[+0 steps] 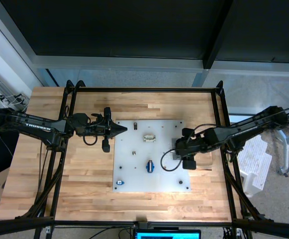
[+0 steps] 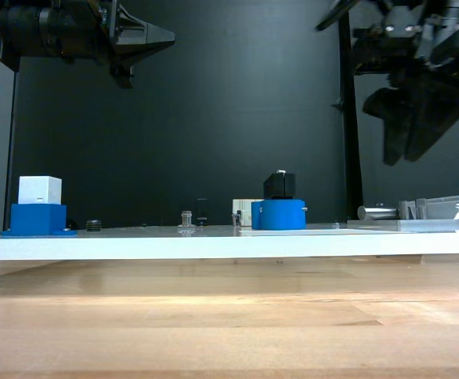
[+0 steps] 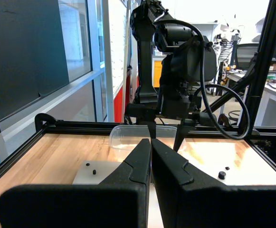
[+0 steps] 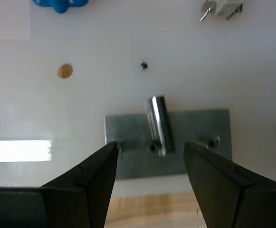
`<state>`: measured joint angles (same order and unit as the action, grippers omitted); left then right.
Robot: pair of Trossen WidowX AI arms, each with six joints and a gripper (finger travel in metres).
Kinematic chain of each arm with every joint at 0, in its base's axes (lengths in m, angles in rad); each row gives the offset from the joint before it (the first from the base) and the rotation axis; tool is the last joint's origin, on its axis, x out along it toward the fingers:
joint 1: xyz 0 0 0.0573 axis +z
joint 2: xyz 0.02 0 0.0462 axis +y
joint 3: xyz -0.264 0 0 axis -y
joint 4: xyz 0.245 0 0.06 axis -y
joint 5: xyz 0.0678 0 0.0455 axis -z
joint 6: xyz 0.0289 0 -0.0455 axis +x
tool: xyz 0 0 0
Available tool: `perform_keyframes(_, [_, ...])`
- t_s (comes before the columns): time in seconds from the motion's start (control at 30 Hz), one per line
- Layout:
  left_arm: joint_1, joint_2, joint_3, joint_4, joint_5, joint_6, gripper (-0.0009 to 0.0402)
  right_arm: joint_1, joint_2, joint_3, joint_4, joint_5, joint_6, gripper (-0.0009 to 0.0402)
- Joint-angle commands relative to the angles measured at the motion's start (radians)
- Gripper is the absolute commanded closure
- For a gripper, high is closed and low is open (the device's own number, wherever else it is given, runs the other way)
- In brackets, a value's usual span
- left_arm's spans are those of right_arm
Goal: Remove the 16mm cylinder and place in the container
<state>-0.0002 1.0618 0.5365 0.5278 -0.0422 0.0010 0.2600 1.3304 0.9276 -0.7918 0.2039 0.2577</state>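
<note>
The 16mm cylinder (image 4: 158,123), a short silver peg, sticks out of a grey metal block (image 4: 199,137) at the white board's right edge; it also shows low on the board (image 2: 377,212). My right gripper (image 4: 150,145) is open and hangs above the block, one finger to each side of the peg and clear of it. From the table's edge the right gripper (image 2: 407,154) is well above the board. The container (image 2: 450,207), a clear tray, lies just right of the block. My left gripper (image 1: 122,128) is shut and empty, held high at the board's left edge.
The white board (image 1: 134,169) carries a blue upright part (image 1: 149,167), a white connector (image 1: 149,138), a tiny peg (image 1: 133,153) and a blue base with a white cube (image 2: 38,209). A black frame (image 1: 144,90) rings the wooden table.
</note>
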Motion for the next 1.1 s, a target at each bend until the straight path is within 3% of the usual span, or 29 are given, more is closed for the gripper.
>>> perform_keyframes(0.03, [0.000, 0.000, 0.000, 0.000, 0.000, 0.000, 0.0393, -0.034, 0.046, 0.037, 0.001, -0.037, -0.032, 0.0193])
perform_keyframes(0.4, [0.000, 0.000, 0.000, 0.001, 0.000, 0.000, 0.0393, -0.097, 0.162, 0.091, 0.025, -0.079, -0.119, 0.0193])
perform_keyframes(0.53, [0.000, 0.000, 0.000, 0.000, 0.000, 0.000, 0.0393, -0.115, 0.202, 0.094, 0.051, -0.117, -0.134, 0.0193])
perform_keyframes(0.7, [0.000, 0.000, 0.000, 0.000, 0.000, 0.000, 0.0393, -0.130, 0.246, 0.094, 0.060, -0.130, -0.163, 0.0193])
perform_keyframes(0.8, [0.000, 0.000, 0.000, 0.000, 0.000, 0.000, 0.0393, -0.143, 0.272, 0.093, 0.065, -0.156, -0.175, 0.0193])
perform_keyframes(1.1, [0.000, 0.000, 0.000, 0.000, 0.000, 0.000, 0.0393, -0.167, 0.294, 0.071, 0.076, -0.172, -0.220, 0.0194])
